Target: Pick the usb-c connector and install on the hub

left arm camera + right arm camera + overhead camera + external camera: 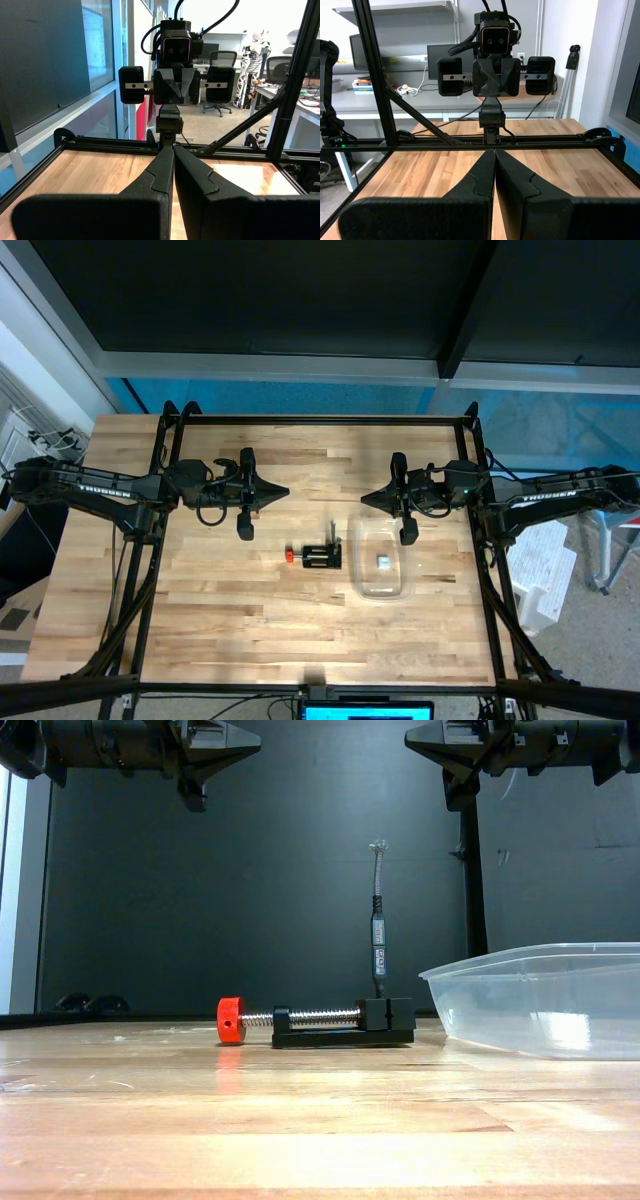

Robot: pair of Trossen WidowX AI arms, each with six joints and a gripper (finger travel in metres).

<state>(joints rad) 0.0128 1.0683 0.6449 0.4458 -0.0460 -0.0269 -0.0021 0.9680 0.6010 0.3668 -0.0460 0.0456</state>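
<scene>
left gripper (pixel 286 490): raised, jaws pressed together
right gripper (pixel 363 498): raised, jaws together, above clear tray (pixel 352 562)
hub (pixel 318 557): between both, long axis left-right
usb-c connector: cannot pick out

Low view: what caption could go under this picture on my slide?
Left claw and right claw hang shut high above the hub, beside a clear tray.

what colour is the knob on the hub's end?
Orange-red knob, best in the low view. Left gripper and right gripper hang shut, high above the table.
</scene>
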